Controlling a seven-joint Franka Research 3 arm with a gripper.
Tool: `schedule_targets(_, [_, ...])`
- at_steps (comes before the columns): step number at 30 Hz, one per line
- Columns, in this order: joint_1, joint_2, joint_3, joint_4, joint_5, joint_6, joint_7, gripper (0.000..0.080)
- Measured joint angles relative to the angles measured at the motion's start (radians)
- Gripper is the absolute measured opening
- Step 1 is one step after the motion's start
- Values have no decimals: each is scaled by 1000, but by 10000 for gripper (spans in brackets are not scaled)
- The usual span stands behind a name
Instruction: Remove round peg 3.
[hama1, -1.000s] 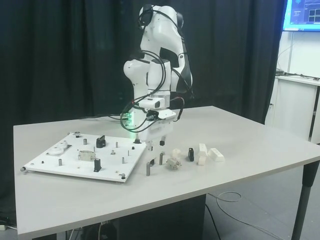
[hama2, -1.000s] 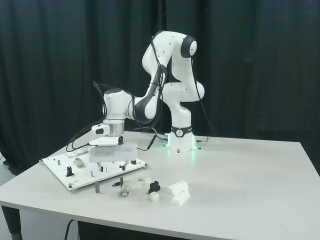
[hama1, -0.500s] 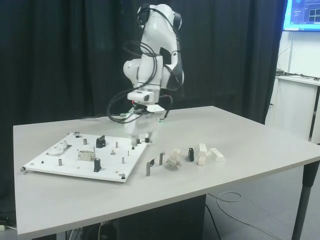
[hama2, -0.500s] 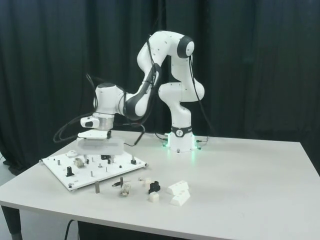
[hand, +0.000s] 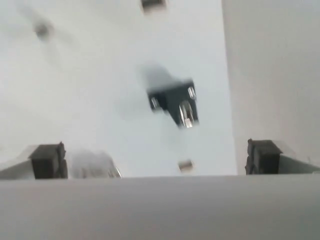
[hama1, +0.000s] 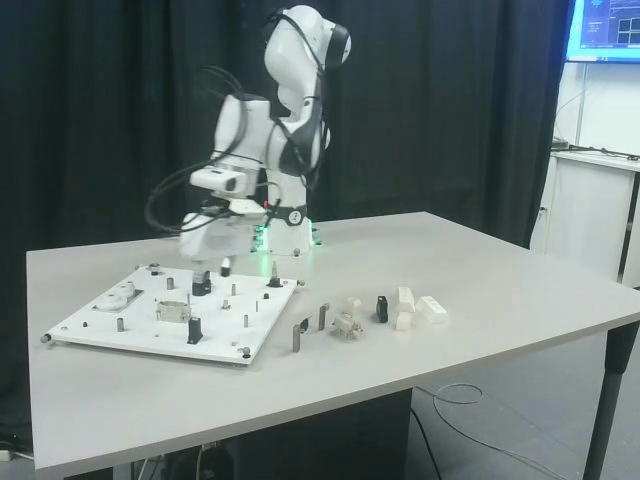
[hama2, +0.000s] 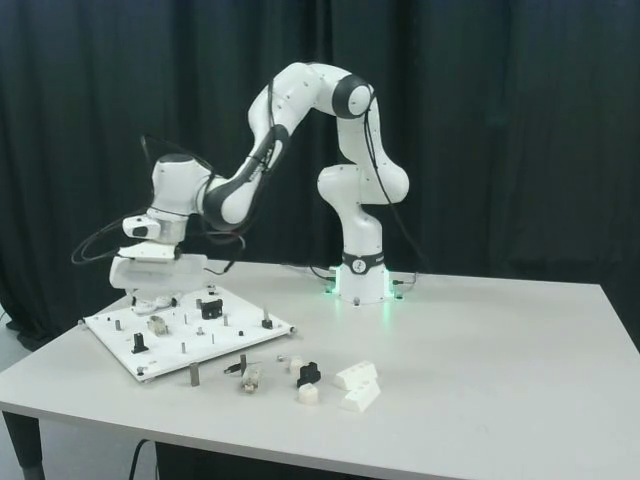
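Hovering over the far side of the white board (hama1: 150, 325), the gripper (hama1: 212, 262) has its 2 fingers (hand: 48, 161) spread wide with nothing between them. A black block (hand: 172, 100) sits on the board below, between the fingertips. Several small pegs (hama1: 232, 290) stand on the board; which is round peg 3 cannot be told.

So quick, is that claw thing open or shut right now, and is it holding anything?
Gripper: open, fingers wide apart, nothing held between them, above the white board.
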Motion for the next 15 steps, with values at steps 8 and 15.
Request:
schedule_targets(8, [-98,36,3,39,13,-7,-94,800])
schedule_targets(15, [-181,81,19,84,59,-7,-168,800])
